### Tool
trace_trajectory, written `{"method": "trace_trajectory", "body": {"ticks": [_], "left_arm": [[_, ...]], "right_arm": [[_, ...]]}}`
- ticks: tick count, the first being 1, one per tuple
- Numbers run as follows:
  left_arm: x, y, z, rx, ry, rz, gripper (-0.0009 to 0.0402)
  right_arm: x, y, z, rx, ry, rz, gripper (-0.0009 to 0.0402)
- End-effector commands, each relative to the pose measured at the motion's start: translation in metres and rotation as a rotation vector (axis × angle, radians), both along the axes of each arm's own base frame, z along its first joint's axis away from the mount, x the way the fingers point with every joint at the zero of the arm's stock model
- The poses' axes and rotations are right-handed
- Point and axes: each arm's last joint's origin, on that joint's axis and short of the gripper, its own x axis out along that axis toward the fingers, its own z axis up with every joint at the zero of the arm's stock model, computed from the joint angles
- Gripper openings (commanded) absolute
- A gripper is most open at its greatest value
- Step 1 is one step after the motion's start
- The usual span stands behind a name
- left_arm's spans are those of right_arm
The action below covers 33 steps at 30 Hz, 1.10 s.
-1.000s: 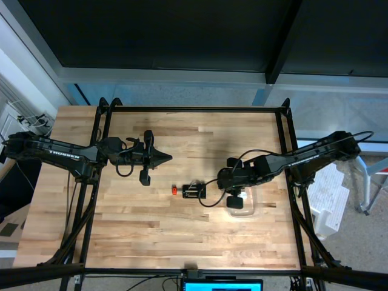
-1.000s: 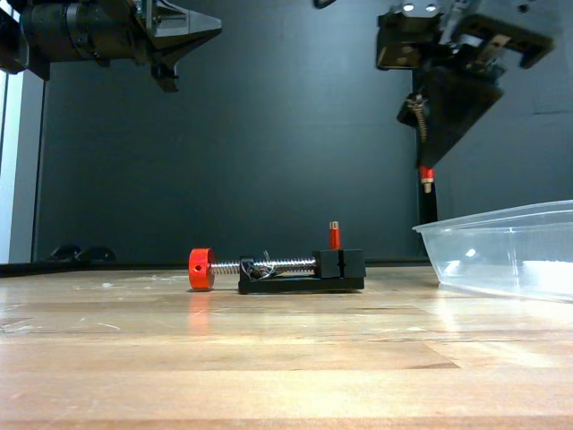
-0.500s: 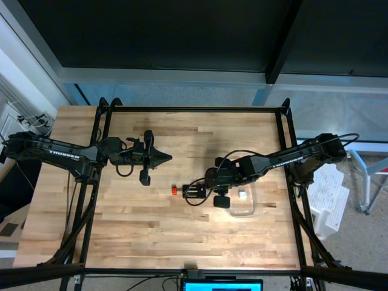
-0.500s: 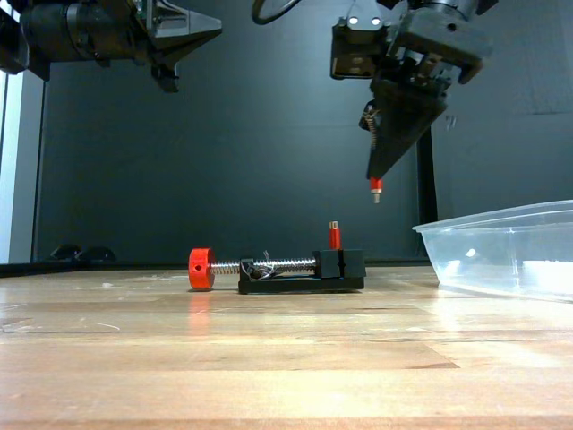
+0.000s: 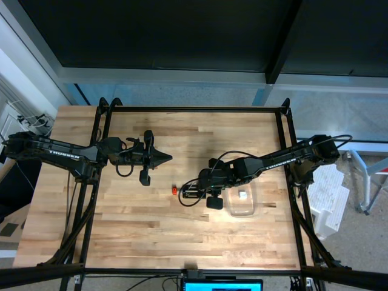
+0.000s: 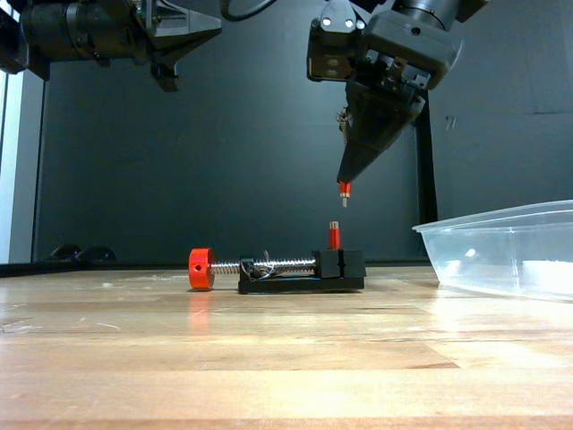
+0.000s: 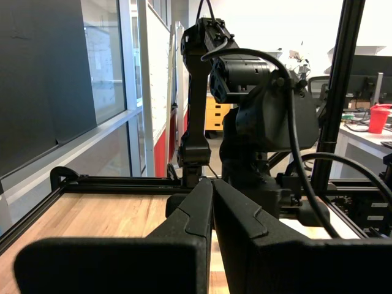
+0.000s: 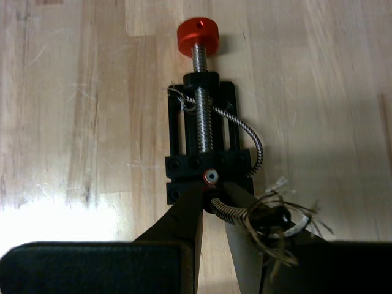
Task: Pick the RCA connector and install on taskboard
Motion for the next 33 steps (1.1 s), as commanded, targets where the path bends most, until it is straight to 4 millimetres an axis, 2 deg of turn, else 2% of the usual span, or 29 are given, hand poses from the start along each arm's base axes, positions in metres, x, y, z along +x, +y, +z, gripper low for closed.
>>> {"method": "trace_trajectory", "body": {"ticks": [1, 11, 33], "left_arm": [[0.0001, 0.0, 0.0001, 0.0, 0.0, 0.0, 0.0], [0.0, 0.0, 0.0002, 0.0, -0.001, 0.0, 0.0], [0.0, 0.0001, 0.0001, 0.0, 0.0, 0.0, 0.0]], "right_arm": [[0.0023, 0.0003, 0.0, -0.004, -0.002, 0.006, 0.0], [0.0101, 0.0014, -0.0062, -0.01, 0.004, 0.014, 0.0], [0.0092, 0.0001, -0.0088, -0.019, 0.01, 0.017, 0.0]]}}
